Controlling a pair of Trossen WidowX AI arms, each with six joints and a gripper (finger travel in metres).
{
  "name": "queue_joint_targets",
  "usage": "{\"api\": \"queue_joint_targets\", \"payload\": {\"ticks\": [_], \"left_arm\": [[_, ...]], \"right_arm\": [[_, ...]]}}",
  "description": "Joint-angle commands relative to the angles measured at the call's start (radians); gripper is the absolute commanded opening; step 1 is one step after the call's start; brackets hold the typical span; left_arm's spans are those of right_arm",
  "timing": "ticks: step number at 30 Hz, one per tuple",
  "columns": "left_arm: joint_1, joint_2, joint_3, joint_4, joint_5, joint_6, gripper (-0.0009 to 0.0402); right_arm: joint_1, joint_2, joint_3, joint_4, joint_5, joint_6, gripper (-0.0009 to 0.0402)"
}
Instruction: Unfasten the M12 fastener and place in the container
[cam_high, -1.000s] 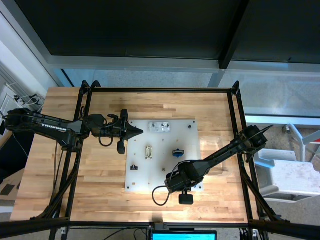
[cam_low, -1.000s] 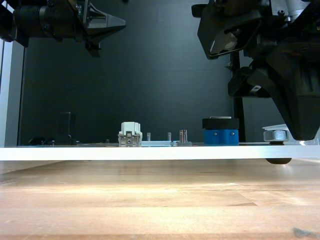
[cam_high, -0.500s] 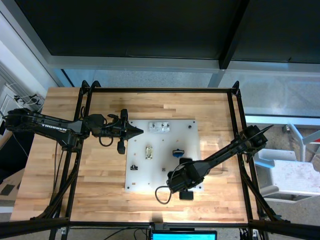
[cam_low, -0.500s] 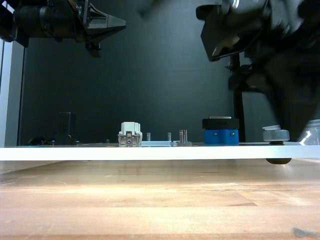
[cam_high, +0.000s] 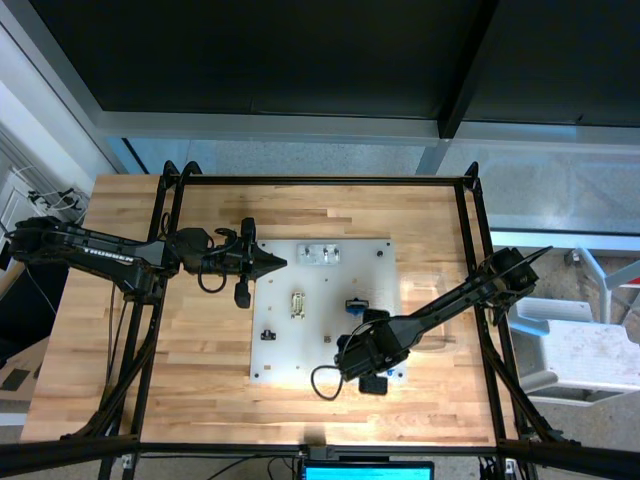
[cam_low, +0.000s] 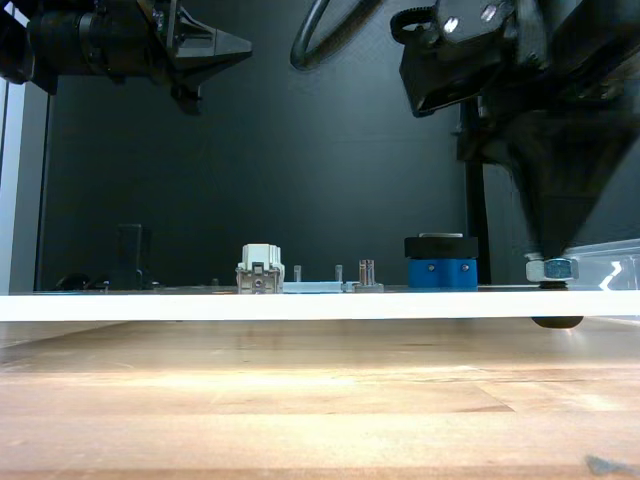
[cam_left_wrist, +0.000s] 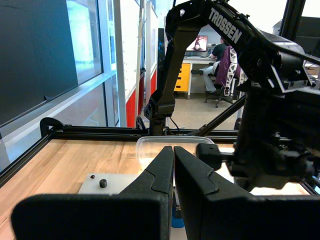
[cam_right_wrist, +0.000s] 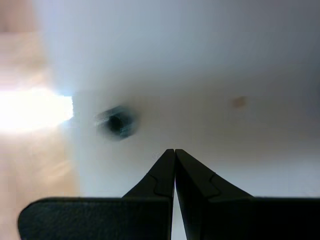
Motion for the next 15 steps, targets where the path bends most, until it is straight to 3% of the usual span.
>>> {"api": "queue_joint_targets", "payload": {"ticks": [1,3,4,15], "left_arm": [[0.0,0.0,0.0,0.0,0.0,0.0,0.0],[0.0,0.0,0.0,0.0,0.0,0.0,0.0],[0.0,0.0,0.0,0.0,0.0,0.0,0.0],[0.0,0.0,0.0,0.0,0.0,0.0,0.0]], "right_arm": [[0.0,-0.002,0.019,0.007,-0.097,-0.007,0.0],[0.001,-0.002,0.02,0.029,-0.177,-0.032,0.0],[0.0,-0.002,0.02,0.04,-0.195,-0.036,0.0],[0.0,0.036,0.003,0.111,-0.174,-0.074,0.0]]}}
